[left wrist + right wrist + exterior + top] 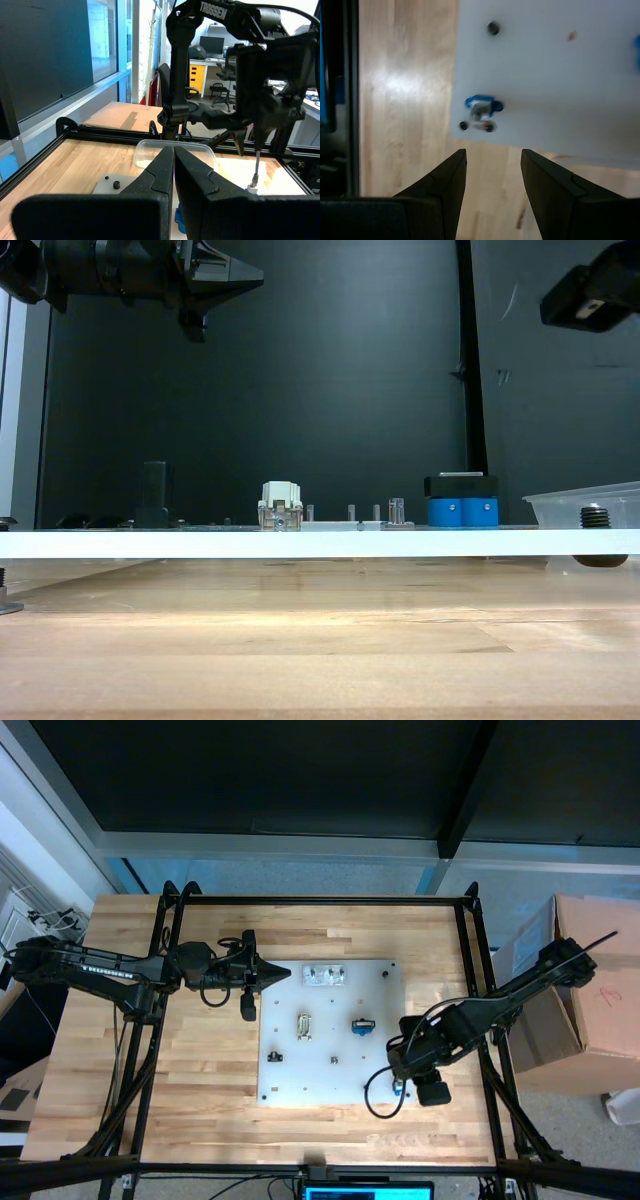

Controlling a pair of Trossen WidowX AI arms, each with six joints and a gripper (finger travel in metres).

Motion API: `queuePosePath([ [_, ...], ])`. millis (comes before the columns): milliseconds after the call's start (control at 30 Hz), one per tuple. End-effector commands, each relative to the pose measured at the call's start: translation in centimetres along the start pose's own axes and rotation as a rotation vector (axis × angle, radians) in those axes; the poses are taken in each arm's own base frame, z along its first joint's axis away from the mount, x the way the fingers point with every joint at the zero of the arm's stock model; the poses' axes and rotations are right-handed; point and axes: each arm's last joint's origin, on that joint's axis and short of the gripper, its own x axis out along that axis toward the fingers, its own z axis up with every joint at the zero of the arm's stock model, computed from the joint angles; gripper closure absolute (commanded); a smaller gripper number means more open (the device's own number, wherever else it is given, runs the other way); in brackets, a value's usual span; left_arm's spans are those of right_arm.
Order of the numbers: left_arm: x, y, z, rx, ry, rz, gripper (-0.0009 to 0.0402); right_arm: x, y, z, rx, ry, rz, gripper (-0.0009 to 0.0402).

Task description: Pick the RJ45 connector and install on the taskboard

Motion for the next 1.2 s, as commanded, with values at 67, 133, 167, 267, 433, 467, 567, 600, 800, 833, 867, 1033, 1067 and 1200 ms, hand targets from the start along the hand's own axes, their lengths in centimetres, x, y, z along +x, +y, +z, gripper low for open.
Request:
queuePosePath([
  [67,0.0,0.0,0.0,0.000,-0.001,0.000,0.0393,-2.3,-0.9,0.0,0.001,-0.172,-0.062,0.0245],
  [133,0.0,0.0,0.0,0.000,0.000,0.000,0.0393,-3.5,-1.7,0.1,0.009,-0.264,-0.080,0.0245],
  [167,0.0,0.0,0.0,0.000,0.000,0.000,0.0393,-4.2,-2.2,0.1,0.015,-0.309,-0.097,0.0245],
  [267,0.0,0.0,0.0,0.000,0.000,0.000,0.0393,-5.9,-3.7,0.1,0.017,-0.430,-0.160,0.0247],
  [433,0.0,0.0,0.0,0.000,0.000,0.000,0.0393,-8.3,-6.9,0.0,0.037,-0.619,-0.209,0.0270],
  [467,0.0,0.0,0.0,0.000,0.000,0.000,0.0393,-8.6,-7.6,0.0,0.040,-0.653,-0.222,0.0276],
  [567,0.0,0.0,0.0,0.000,0.000,0.000,0.0393,-9.3,-9.1,-0.5,0.041,-0.758,-0.258,0.0297],
  [600,0.0,0.0,0.0,0.000,0.000,0.000,0.0393,-9.4,-9.5,-0.6,0.039,-0.800,-0.255,0.0305],
  [800,0.0,0.0,0.0,0.000,0.000,0.000,0.0393,-9.3,-11.5,-1.8,0.046,-1.048,-0.226,0.0365],
  [833,0.0,0.0,0.0,0.000,0.000,0.000,0.0393,-9.2,-11.8,-2.0,0.040,-1.080,-0.238,0.0377],
  [867,0.0,0.0,0.0,0.000,0.000,0.000,0.0393,-9.0,-12.0,-2.2,0.036,-1.114,-0.248,0.0391],
  [1033,0.0,0.0,0.0,0.000,0.000,0.000,0.0393,-7.3,-12.5,-3.0,0.025,-1.267,-0.263,0.0391],
  [1067,0.0,0.0,0.0,0.000,0.000,0.000,0.0393,-6.9,-12.5,-3.1,0.024,-1.289,-0.263,0.0395],
  [1200,0.0,0.0,0.0,0.000,0.000,0.000,0.0393,-5.8,-12.7,-3.5,0.025,-1.370,-0.231,0.0393],
])
